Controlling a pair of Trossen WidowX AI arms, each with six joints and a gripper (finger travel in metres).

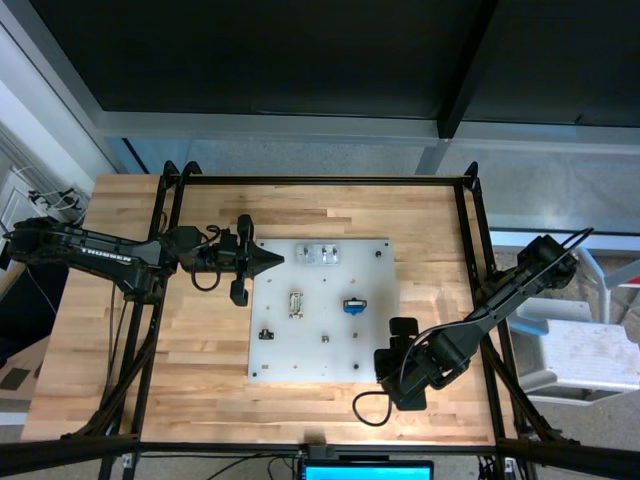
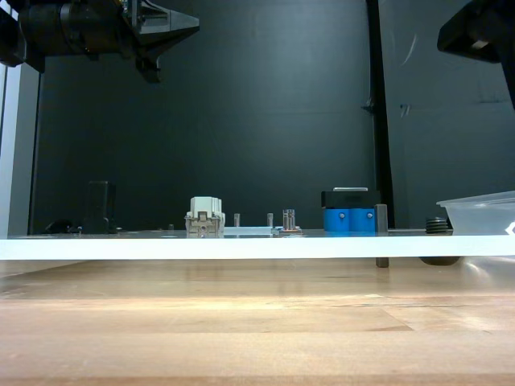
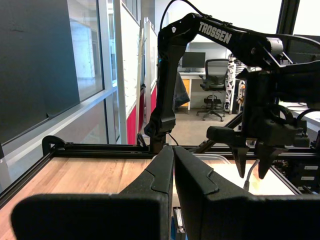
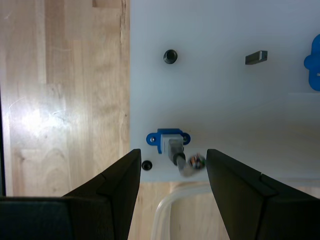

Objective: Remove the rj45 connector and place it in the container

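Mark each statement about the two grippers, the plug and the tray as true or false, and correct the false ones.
1. The right gripper is open, directly above the plug. True.
2. The left gripper holds the plug. False: it is shut on nothing, high over the left edge of the white board.
3. The plug sits in a blue mount near one edge of the board. True.
4. The clear tray stands in the middle of the board. False: it lies off the board, on the wooden table just past the edge nearest the plug.
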